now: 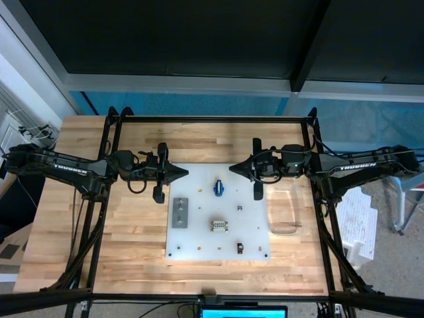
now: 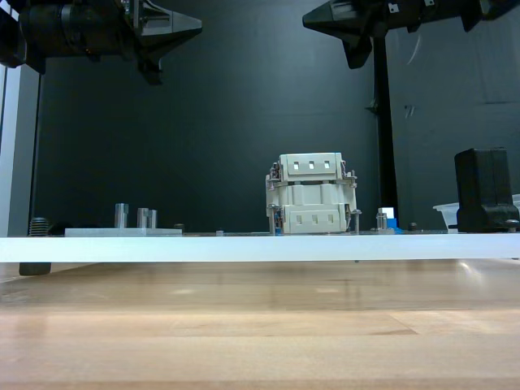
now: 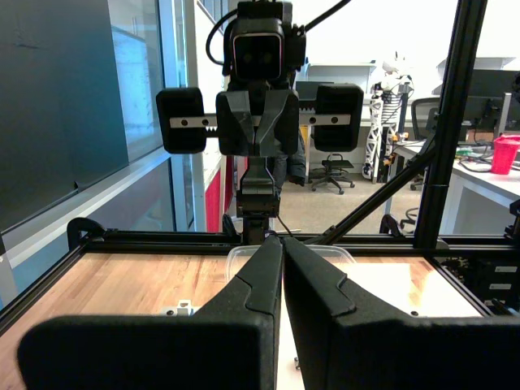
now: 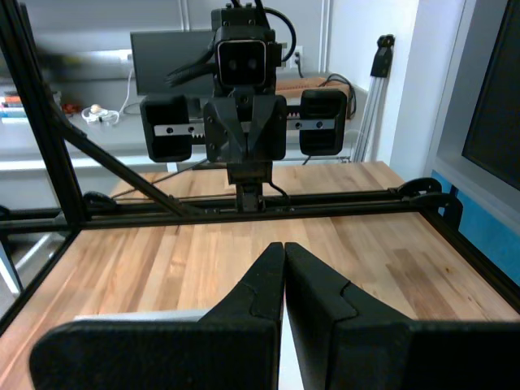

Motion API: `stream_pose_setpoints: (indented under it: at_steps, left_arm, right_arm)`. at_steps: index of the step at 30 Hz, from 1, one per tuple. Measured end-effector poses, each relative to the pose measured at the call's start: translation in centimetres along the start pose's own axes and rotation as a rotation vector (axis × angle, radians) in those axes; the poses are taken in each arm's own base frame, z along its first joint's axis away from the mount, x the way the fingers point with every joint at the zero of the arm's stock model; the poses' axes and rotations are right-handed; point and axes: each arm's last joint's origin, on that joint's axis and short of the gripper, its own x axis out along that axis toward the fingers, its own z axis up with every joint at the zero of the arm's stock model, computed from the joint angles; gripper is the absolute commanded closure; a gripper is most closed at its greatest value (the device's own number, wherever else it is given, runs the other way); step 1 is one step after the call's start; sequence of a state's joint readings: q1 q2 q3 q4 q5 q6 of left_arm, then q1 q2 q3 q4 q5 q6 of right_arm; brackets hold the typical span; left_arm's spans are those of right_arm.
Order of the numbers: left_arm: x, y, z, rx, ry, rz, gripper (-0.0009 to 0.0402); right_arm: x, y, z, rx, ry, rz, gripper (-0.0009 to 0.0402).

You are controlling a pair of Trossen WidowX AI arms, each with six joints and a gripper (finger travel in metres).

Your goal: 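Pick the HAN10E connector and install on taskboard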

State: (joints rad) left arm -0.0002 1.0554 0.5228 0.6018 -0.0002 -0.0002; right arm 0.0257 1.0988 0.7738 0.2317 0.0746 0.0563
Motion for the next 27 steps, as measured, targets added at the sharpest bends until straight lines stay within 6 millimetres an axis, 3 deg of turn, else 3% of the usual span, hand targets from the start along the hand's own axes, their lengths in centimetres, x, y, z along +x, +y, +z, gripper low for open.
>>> stream_pose_setpoints:
  at_steps: [14,27]
  left_arm:
    - [0.0,0.0,0.0,0.0,0.0,0.0,0.0392]
    - [0.0,0.0,0.0,0.0,0.0,0.0,0.0392]
  right_arm:
    - [-0.9,-0.1,-2.4,0.048,-0.07,0.031,0.0393]
    - [-1.3,-1.2,-2.7,0.041,-0.094,0.02,0.0393]
